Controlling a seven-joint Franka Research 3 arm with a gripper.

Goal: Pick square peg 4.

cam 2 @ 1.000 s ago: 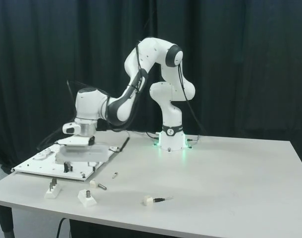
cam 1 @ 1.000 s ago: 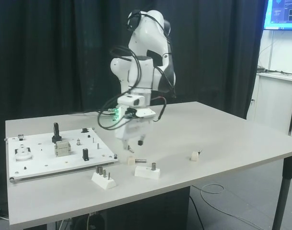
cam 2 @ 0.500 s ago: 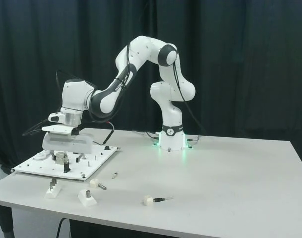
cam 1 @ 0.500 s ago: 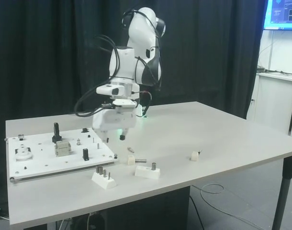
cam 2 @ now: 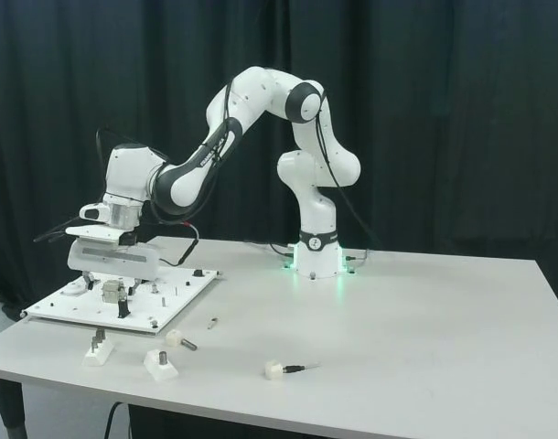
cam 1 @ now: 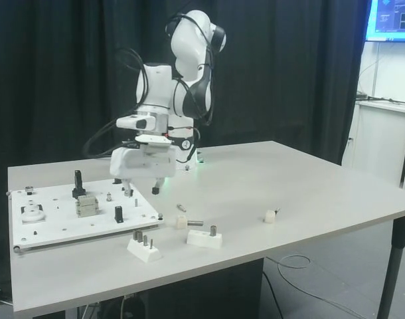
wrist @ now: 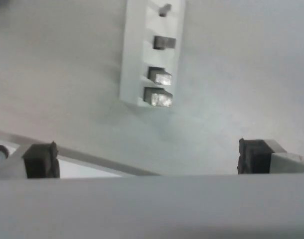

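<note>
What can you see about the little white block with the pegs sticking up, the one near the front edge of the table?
The peg block is a small white holder, plastic by the look of it, lying flat on the grey table just in front of the big white board. The wrist view shows four dark, metal-looking pegs standing in a row along it, two bigger square ones and two smaller. Nothing touches it; the gripper hangs above, open.

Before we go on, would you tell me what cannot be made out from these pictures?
- Which peg is square peg 4: the pegs in the white holder show no labels in the wrist view and are too small in both room views.
- Gripper height above the white board: no view shows the gap plainly.
- Small parts on the board: too small in both room views.
- Wrist view's lower part: blocked by the gripper body.
</note>
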